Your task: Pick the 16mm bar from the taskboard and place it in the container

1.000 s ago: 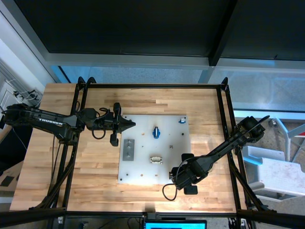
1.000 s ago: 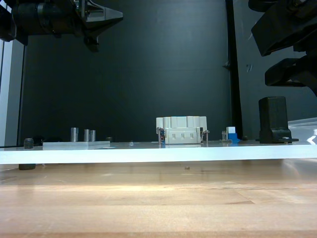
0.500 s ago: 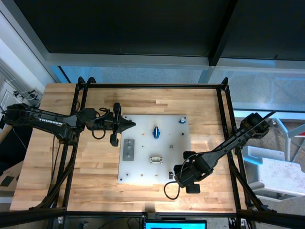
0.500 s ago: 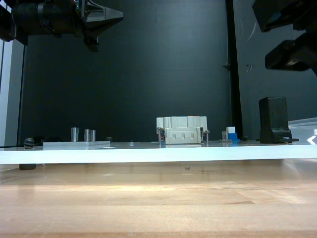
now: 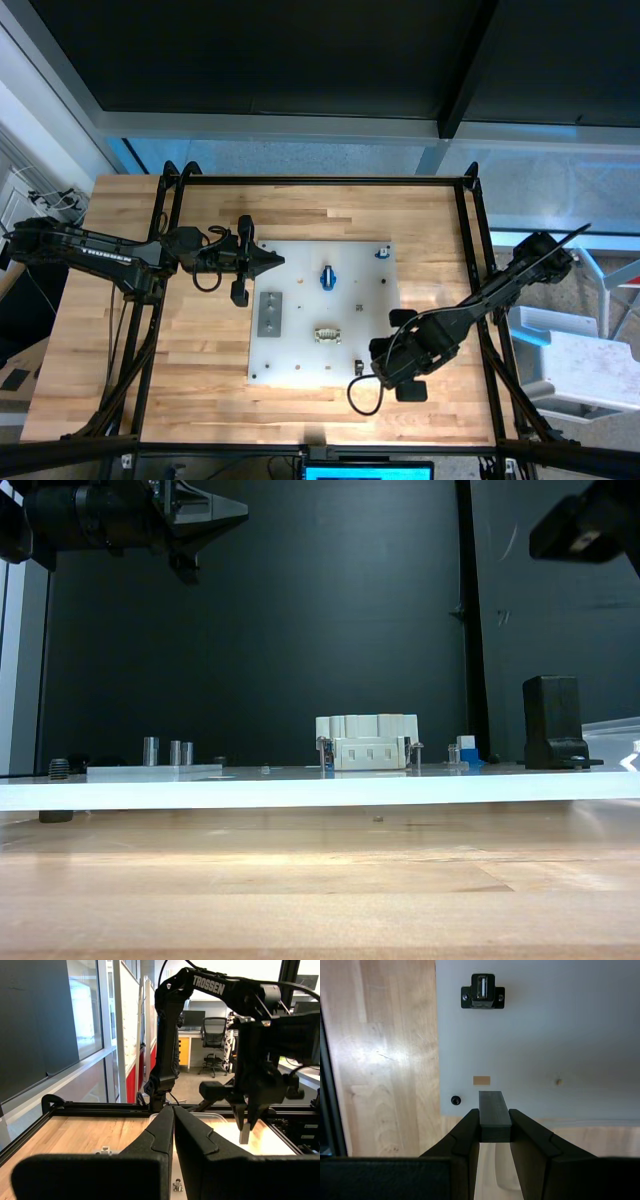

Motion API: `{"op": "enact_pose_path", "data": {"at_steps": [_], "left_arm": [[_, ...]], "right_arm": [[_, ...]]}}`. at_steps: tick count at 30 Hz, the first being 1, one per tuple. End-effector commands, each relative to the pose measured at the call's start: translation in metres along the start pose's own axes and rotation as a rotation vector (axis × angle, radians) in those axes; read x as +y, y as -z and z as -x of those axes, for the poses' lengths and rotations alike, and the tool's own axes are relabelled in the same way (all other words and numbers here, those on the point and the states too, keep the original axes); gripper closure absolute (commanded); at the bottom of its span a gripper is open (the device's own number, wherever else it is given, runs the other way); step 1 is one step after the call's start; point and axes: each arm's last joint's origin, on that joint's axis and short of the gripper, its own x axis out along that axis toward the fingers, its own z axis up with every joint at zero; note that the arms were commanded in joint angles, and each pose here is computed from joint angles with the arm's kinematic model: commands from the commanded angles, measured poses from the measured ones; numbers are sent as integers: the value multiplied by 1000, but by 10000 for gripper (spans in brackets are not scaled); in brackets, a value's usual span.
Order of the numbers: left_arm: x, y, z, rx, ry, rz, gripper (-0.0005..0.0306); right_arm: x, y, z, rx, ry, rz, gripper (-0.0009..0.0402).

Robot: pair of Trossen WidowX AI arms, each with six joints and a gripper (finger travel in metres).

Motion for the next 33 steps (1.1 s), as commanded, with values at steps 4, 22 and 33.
{"op": "enact_pose_path", "data": {"at_steps": [4, 22, 33], "left_arm": [[0, 0, 0, 0, 0, 0, 300], [0, 0, 0, 0, 0, 0, 300], [0, 0, 0, 0, 0, 0, 300]], "right_arm": [[-6, 6, 19, -29, -17, -4, 389], [-10, 10, 25, -49, 1, -5, 389], [-23, 28, 25, -38, 8, -66, 389]]}}
